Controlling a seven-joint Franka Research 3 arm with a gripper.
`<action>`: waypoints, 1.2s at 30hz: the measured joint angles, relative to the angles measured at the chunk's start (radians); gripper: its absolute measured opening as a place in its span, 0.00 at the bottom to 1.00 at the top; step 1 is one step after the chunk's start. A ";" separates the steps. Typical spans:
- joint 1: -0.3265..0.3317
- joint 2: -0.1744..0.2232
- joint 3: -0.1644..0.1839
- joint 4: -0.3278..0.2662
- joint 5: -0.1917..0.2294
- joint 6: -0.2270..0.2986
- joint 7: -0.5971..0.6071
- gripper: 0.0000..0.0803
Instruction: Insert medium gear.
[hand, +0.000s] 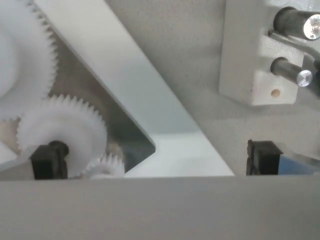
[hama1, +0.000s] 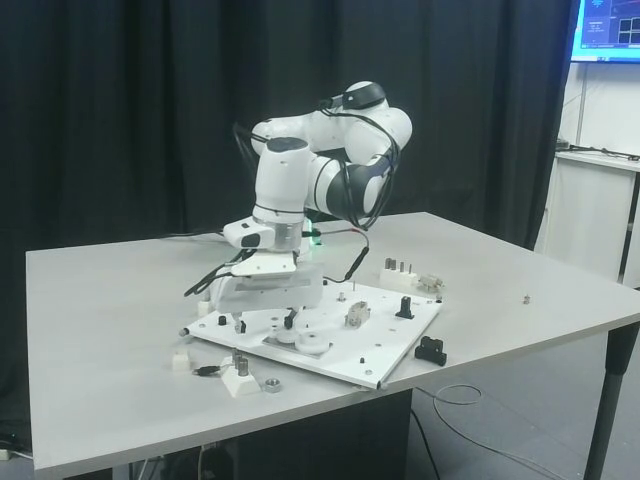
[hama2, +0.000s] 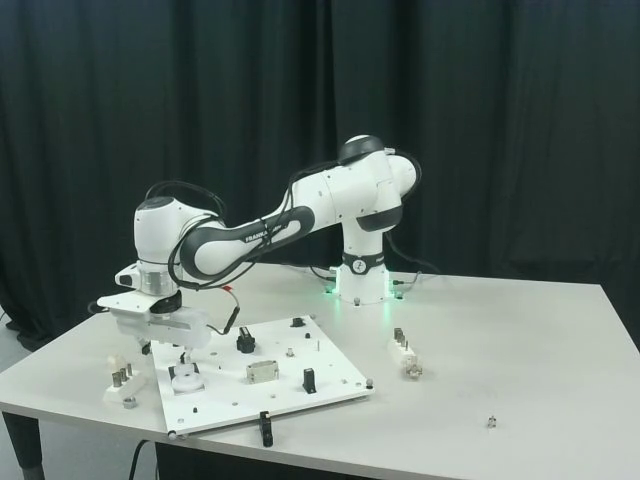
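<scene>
The white medium gear lies flat on the white board, its teeth meshed with a large white gear on one side and a small white gear on the other. My gripper hangs just above the board's edge and is open wide, with nothing between the fingers. One black fingertip overlaps the medium gear's hub; the other fingertip is over the grey table. In the room views the gripper hovers low over the board's corner by the gears.
A white block with two metal pegs stands on the table just off the board. Black brackets and a metal part sit on the board. Another pegged block lies further off.
</scene>
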 joint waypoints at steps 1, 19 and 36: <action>0.000 0.000 0.000 0.000 0.000 0.001 0.000 1.00; -0.004 -0.001 0.003 0.000 0.019 0.013 0.000 1.00; -0.009 -0.001 0.005 0.000 0.023 0.015 0.000 1.00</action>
